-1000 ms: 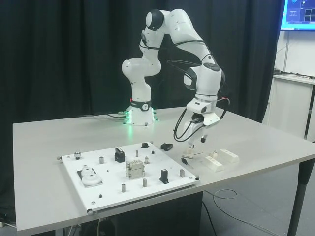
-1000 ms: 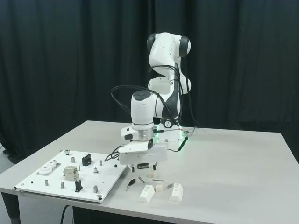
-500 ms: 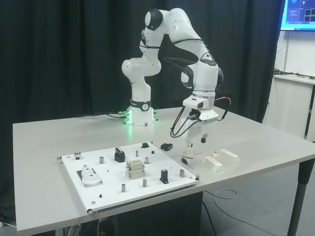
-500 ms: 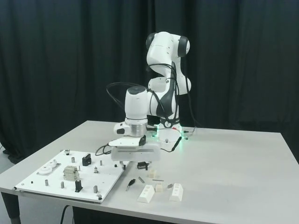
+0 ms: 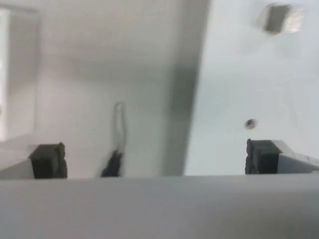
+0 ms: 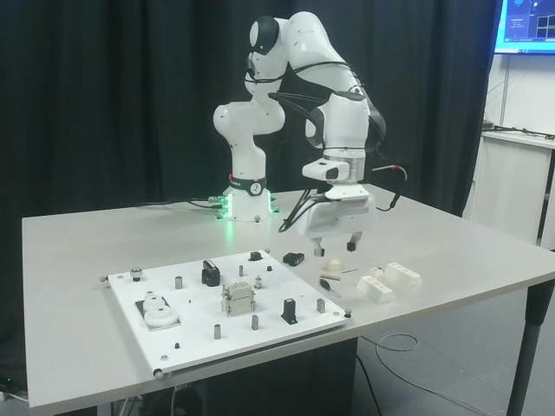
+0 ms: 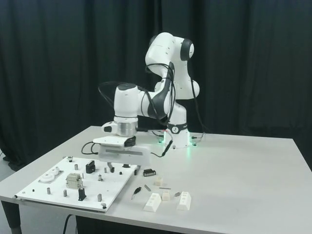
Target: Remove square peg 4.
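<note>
The tool [image 6: 335, 248] hangs spread and empty over the near edge of the white board [image 6: 227, 305], fingers pointing down, ready to descend on a peg. Square peg 4 is probably the small grey peg [image 5: 277, 18] ahead of it, seated upright in the board; which one it is cannot be confirmed.

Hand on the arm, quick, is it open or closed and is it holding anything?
Hand: open, fingers wide apart, nothing between them, above the edge of the white board.
</note>
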